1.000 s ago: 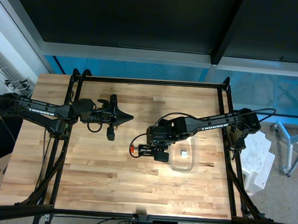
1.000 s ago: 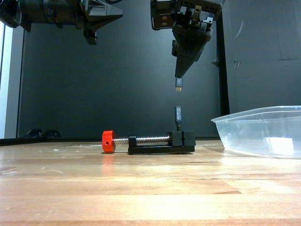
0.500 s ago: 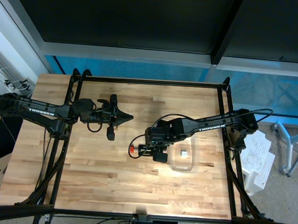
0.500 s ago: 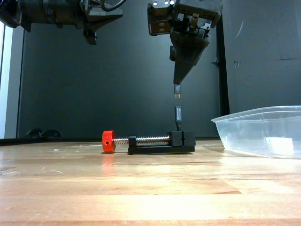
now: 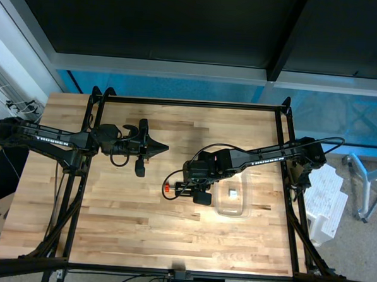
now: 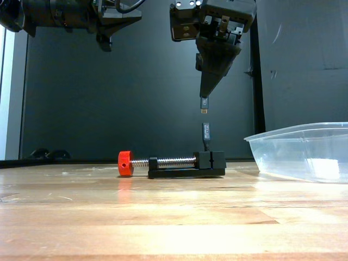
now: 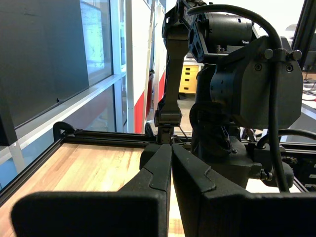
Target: Pick the usb-c connector and install on the hub
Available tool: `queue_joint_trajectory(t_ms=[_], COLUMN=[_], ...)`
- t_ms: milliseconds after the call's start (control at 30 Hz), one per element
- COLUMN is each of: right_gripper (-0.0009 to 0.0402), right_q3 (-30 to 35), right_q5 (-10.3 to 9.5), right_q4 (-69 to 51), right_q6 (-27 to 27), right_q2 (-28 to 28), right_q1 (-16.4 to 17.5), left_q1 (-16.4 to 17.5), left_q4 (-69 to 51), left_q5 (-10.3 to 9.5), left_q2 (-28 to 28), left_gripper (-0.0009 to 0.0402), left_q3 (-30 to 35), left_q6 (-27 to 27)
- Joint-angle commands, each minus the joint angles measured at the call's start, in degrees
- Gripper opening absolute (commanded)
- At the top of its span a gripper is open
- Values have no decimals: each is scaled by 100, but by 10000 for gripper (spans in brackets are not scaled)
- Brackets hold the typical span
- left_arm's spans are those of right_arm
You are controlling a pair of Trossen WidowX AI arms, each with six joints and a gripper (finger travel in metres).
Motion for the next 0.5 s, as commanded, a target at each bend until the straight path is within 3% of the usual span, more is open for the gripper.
queue_joint_trajectory(t_ms=[33,500], right_gripper=[0,0], right_q3=[-26,-90], right_q5=[-2,-2], right_q4=[9,79], right_q6=[4,2], right_q2=[-4,70], right_q1=[4,15], left_q1=[2,0], left_q4=[0,0], left_q5=[2,0], left_q2=[0,0], left_gripper=[0,0], left_q3=[2,2], left_q6=[2,2])
